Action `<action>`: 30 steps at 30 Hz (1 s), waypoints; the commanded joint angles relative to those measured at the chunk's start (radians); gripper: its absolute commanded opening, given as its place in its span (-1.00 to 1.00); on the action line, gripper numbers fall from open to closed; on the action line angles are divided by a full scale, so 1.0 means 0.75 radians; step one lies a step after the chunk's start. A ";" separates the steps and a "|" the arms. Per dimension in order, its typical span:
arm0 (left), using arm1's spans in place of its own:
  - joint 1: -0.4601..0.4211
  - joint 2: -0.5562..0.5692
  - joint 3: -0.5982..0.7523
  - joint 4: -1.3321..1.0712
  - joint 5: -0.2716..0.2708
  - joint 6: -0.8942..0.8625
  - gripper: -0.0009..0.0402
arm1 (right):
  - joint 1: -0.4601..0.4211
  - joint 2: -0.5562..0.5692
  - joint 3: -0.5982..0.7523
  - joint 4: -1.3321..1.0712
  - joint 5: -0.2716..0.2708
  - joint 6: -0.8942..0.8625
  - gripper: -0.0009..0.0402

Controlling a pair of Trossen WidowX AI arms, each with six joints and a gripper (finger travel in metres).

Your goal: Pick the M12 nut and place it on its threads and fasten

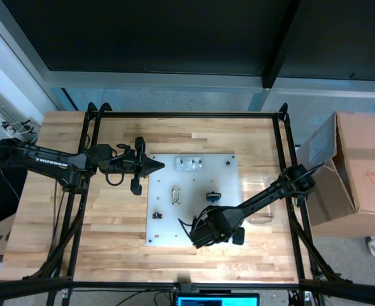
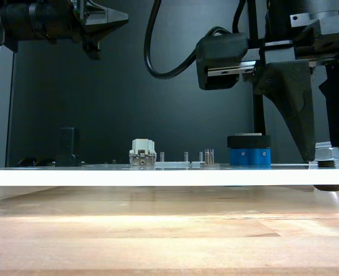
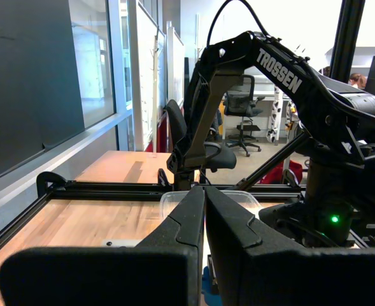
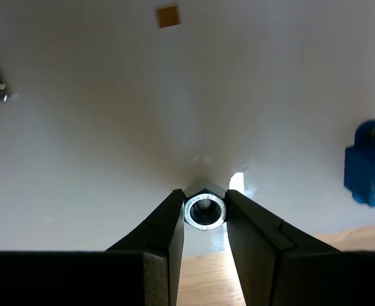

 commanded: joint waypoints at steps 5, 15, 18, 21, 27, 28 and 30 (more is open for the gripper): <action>0.000 0.000 0.001 0.000 0.000 0.000 -0.96 | 0.002 0.000 0.002 -0.005 -0.001 0.217 -0.67; 0.001 0.000 0.001 0.000 0.000 0.000 -0.96 | 0.007 -0.005 0.001 -0.014 -0.001 0.726 -0.67; 0.000 0.000 0.001 0.001 0.000 0.000 -0.96 | 0.008 -0.005 0.001 -0.015 -0.001 0.802 -0.67; 0.000 0.000 0.001 0.000 0.000 0.000 -0.96 | 0.010 -0.005 -0.002 -0.015 -0.001 0.802 -0.67; 0.000 0.000 0.001 0.001 0.000 0.000 -0.96 | 0.010 -0.005 -0.003 -0.020 0.000 0.912 -0.67; 0.000 0.000 0.001 0.000 0.000 0.001 -0.96 | 0.011 -0.005 -0.003 -0.020 0.000 0.913 -0.67; 0.000 0.000 0.001 0.000 0.000 0.001 -0.96 | 0.012 -0.005 -0.003 -0.019 0.000 0.911 -0.67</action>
